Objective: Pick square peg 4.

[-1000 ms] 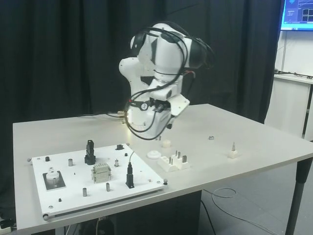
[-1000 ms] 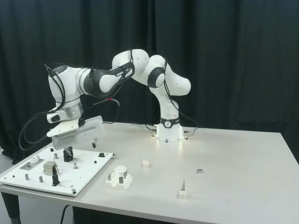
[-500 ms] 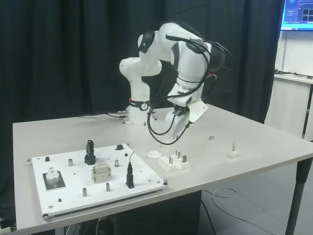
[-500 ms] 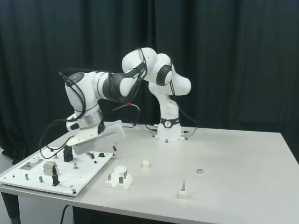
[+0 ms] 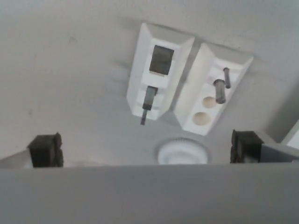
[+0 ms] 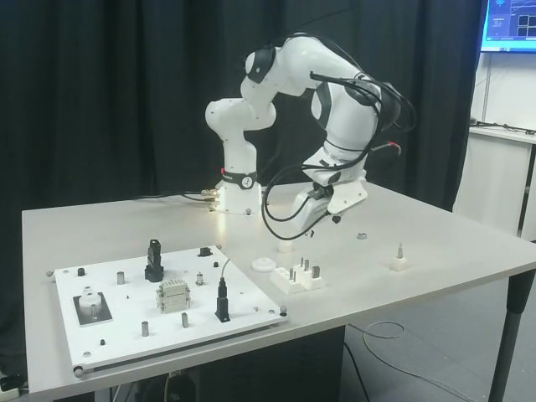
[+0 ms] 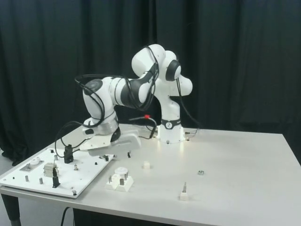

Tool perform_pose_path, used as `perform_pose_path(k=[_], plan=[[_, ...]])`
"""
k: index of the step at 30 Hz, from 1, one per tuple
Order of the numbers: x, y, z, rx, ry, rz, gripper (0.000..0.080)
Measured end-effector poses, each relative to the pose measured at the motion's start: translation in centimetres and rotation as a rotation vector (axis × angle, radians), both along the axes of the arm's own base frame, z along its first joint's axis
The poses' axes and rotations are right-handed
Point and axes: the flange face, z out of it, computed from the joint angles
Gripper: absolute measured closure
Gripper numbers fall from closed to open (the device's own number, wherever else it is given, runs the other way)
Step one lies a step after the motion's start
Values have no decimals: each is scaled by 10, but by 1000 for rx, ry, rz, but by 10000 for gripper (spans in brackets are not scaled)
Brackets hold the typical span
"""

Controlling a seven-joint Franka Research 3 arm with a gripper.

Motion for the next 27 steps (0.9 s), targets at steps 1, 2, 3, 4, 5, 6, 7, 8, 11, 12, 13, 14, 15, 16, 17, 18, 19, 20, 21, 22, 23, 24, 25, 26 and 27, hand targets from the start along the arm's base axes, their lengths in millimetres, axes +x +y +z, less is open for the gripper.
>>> perform_pose_path(k=[1, 2, 3, 4, 5, 6, 7, 8, 11, 12, 13, 14, 15, 16, 17, 18, 19, 20, 21, 22, 23, 24, 25, 26, 27], plan=[[-1, 2, -2, -11, 0, -15, 3], [-3, 3, -5, -21, -1, -30, 3], [-4, 5, -6, -29, -4, -43, 3], [-6, 6, -9, -38, -7, -58, 3], [-7, 8, -11, -47, -10, -72, 3], [-9, 9, -13, -55, -14, -85, 3], [-11, 10, -15, -61, -19, -97, 3], [-12, 11, -17, -66, -25, -109, 3], [-18, 12, -23, -75, -49, -136, 3], [-20, 13, -25, -75, -59, -143, 3], [-22, 13, -27, -76, -70, -149, 3], [-24, 13, -29, -77, -82, -155, 3], [-26, 13, -31, -79, -94, -160, 3], [-28, 13, -33, -81, -107, -167, 3], [-30, 13, -35, -83, -120, -174, 3], [-32, 13, -37, -86, -133, -182, 3], [-34, 13, -39, -88, -147, -190, 3], [-36, 13, -42, -90, -159, -196, 3], [-38, 13, -44, -91, -173, -201, 3], [-40, 14, -47, -92, -186, -204, 3], [-42, 14, -49, -92, -198, -205, 3], [-43, 15, -52, -92, -208, -205, 3], [-45, 15, -54, -92, -219, -206, 3], [-47, 17, -57, -91, -228, -206, 3], [-49, 18, -60, -91, -235, -206, 3]])
